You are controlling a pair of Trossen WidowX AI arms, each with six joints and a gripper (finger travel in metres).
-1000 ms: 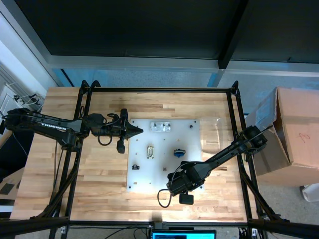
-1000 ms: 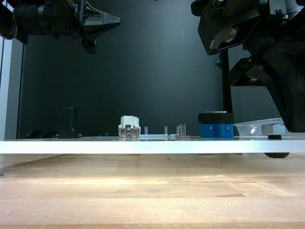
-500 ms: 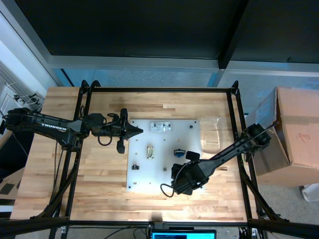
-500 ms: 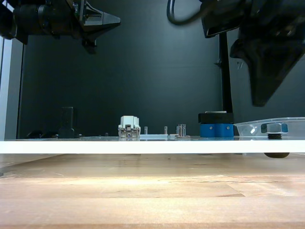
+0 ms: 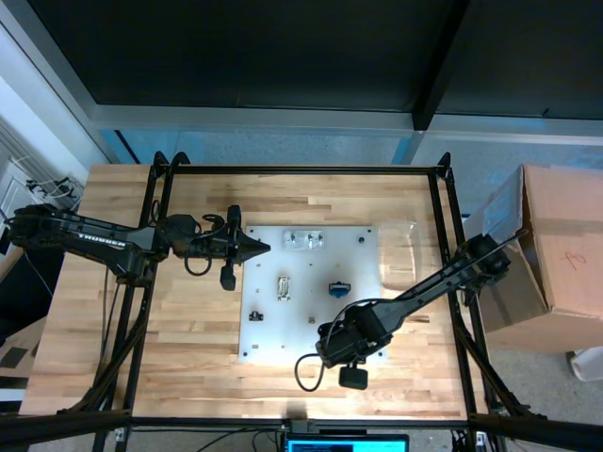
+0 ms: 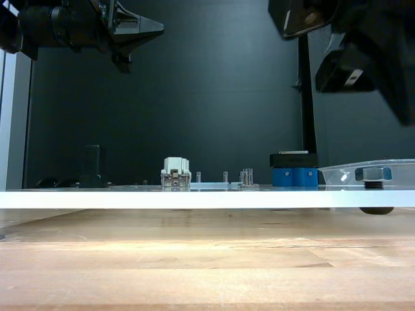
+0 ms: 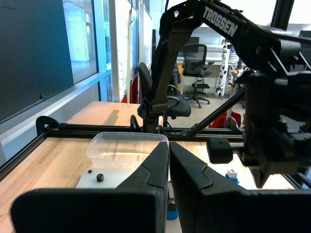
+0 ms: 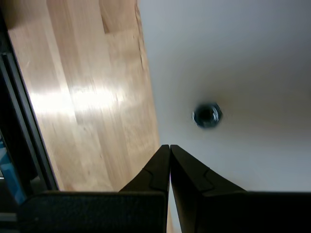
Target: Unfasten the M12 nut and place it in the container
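Carrying everything: a pale wooden table [image 5: 188,320] inside a black metal frame [image 5: 301,170], with a white board [image 5: 311,268] lying flat on its middle.
Room: a dark wall behind the table in the low view; the left wrist view shows big windows and office chairs further off; a cardboard box [image 5: 556,254] stands off the table's right side.
Nut: the small silver nut [image 6: 373,173] sits on its stud [image 6: 373,185] near the board's near right edge, with black ribs showing under it; the right wrist view shows the nut on the white board, free of any grip.
Container: a clear plastic container [image 5: 398,252] on the wood just beside the board's far right edge; nothing can be made out in it.
Left jaws: pressed together with nothing between them, held high beside the board's far left edge at the end of the left arm [image 5: 94,240].
Right jaws: closed tip to tip on nothing, pointing down over the board's near right part, apart from the nut; the right arm [image 5: 424,292] reaches in from the right.
Other board parts: a blue block [image 5: 339,289] and a white connector [image 5: 284,287] mid-board.
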